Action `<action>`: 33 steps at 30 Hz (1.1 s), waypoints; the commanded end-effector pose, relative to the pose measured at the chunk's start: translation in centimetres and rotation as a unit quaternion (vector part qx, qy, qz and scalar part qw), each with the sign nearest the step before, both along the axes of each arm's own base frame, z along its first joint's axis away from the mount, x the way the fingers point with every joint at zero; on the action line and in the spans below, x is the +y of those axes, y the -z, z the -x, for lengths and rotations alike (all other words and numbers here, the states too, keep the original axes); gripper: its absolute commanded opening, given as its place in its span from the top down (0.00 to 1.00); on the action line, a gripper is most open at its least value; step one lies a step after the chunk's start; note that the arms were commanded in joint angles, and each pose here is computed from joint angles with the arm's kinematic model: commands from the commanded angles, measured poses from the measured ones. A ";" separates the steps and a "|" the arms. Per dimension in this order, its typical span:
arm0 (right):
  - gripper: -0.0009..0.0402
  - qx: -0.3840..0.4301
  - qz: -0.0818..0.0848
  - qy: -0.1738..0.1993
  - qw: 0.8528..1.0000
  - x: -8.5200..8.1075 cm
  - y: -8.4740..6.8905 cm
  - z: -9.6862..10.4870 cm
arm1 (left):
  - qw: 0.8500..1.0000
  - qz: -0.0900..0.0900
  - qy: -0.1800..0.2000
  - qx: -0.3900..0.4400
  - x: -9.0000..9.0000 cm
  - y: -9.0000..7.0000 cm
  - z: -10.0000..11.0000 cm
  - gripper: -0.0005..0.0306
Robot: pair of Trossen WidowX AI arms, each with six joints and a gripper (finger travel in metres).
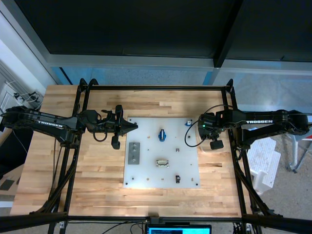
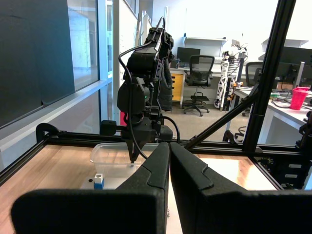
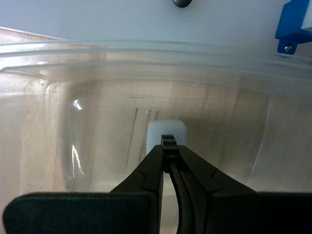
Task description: Pick the USB connector and install on taskboard
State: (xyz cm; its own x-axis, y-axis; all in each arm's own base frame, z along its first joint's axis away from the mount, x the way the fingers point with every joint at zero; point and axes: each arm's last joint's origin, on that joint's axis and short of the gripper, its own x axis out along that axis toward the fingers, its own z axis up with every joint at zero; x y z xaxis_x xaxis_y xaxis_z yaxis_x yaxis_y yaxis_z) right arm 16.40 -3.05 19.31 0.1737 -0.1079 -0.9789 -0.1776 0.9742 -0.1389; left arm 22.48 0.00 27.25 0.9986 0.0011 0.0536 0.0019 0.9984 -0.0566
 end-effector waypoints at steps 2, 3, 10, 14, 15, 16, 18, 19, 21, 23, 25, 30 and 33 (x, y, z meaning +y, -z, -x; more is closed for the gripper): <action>0.98 -0.007 0.001 0.000 1.000 0.0 -0.3 -0.1 | 1.000 0.000 0.000 0.000 0.0 0.0 0.0 0.98; 0.98 -0.008 0.002 0.000 1.000 0.0 -0.4 -0.1 | 1.000 0.000 0.000 0.000 0.0 0.0 0.0 0.98; 0.98 -0.008 0.001 0.000 1.000 0.0 -0.6 -0.1 | 1.000 0.000 0.000 0.000 0.0 0.0 0.0 0.98; 0.98 0.003 -0.002 0.000 1.000 0.0 -0.5 0.1 | 1.000 0.000 0.000 0.000 0.0 0.0 0.0 0.98; 0.98 0.005 -0.002 0.000 1.000 0.0 -0.5 0.1 | 1.000 0.000 0.000 0.000 0.0 0.0 0.0 0.98; 0.98 0.007 -0.002 0.000 1.000 0.0 -0.5 0.2 | 1.000 0.000 0.000 0.000 0.0 0.0 0.0 0.98; 0.98 0.007 -0.002 0.000 1.000 0.0 -0.5 0.2 | 1.000 0.000 0.000 0.000 0.0 0.0 0.0 0.98; 0.98 0.006 -0.002 0.000 1.000 0.0 -0.6 0.2 | 1.000 0.000 0.000 0.000 0.0 0.0 0.0 0.98; 0.98 0.003 -0.001 0.000 1.000 0.0 -0.6 0.2 | 1.000 0.000 0.000 0.000 0.0 0.0 0.0 0.98; 0.98 0.000 -0.001 0.000 1.000 0.0 -0.6 0.2 | 1.000 0.000 0.000 0.000 0.0 0.0 0.0 0.98; 0.98 0.000 -0.001 0.000 1.000 0.0 -0.7 0.2 | 1.000 0.000 0.000 0.000 0.0 0.0 0.0 0.98; 0.98 0.001 -0.002 0.004 1.000 0.1 -1.1 0.2 | 1.000 0.000 0.000 0.000 0.0 0.0 0.0 0.98; 0.98 -0.003 -0.004 0.020 1.000 0.1 -2.4 0.0 | 1.000 0.000 0.000 0.000 0.0 0.0 0.0 0.98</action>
